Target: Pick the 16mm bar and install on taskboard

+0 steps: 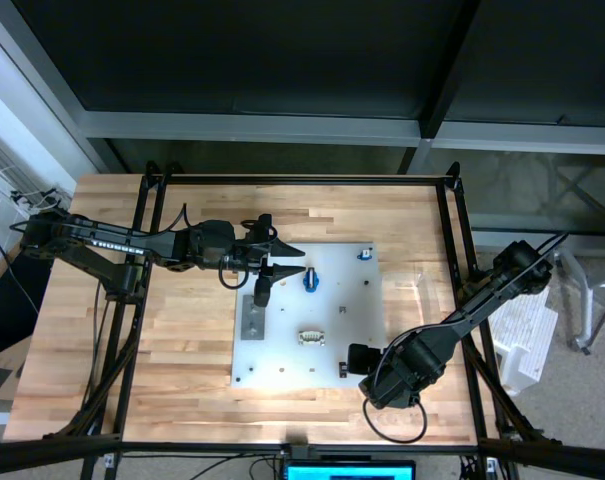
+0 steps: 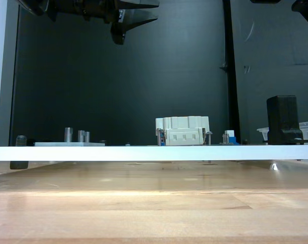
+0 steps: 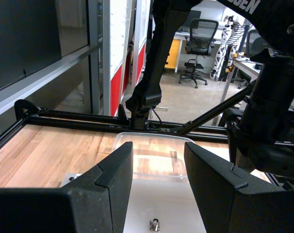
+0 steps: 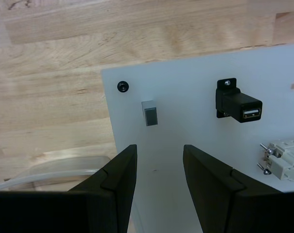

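My left gripper (image 1: 300, 260) hovers open above the far left part of the white taskboard (image 1: 357, 300), high over it in the low view (image 2: 155, 12). Nothing lies between its fingers (image 3: 112, 179). A grey plate (image 1: 252, 320) on the board's left side carries short metal posts (image 2: 68, 134); I cannot tell which is the 16mm bar. My right gripper (image 1: 354, 358) is low at the board's near right corner, open and holding nothing (image 4: 159, 150). Its fingers (image 4: 115, 179) frame bare board.
On the board are a white multi-pin connector (image 1: 311, 338), a blue part (image 1: 311, 280), a black USB socket (image 4: 238, 104) and a small grey block (image 4: 149, 112). A clear tray (image 3: 151, 155) lies beside the board's right side. Black frame rails (image 1: 452, 240) border the table.
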`<state>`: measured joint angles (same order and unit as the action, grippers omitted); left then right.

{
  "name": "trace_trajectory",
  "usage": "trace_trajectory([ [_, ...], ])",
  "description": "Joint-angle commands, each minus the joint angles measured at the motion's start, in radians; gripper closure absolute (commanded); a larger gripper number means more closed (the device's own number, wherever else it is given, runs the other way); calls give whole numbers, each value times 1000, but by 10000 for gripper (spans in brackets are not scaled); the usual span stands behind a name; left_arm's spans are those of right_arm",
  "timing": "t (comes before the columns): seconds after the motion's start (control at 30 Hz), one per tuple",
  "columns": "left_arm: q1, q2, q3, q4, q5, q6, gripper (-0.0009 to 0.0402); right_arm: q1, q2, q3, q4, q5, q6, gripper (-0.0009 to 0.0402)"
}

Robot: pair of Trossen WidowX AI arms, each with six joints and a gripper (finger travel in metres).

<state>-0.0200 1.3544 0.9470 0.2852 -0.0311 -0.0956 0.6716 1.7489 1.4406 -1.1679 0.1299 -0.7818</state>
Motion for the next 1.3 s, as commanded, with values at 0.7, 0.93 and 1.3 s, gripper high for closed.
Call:
trace_trajectory([
  [0.7, 0, 0, 0, 0, 0, 0, 251, -92, -222, -181, 59, -27, 42, 264],
  [0.93, 0, 0, 0, 0, 0, 0, 251, -105, -269, -225, 79, -27, 42, 264],
  [1.3, 0, 0, 0, 0, 0, 0, 251, -112, -272, -230, 85, -27, 42, 264],
])
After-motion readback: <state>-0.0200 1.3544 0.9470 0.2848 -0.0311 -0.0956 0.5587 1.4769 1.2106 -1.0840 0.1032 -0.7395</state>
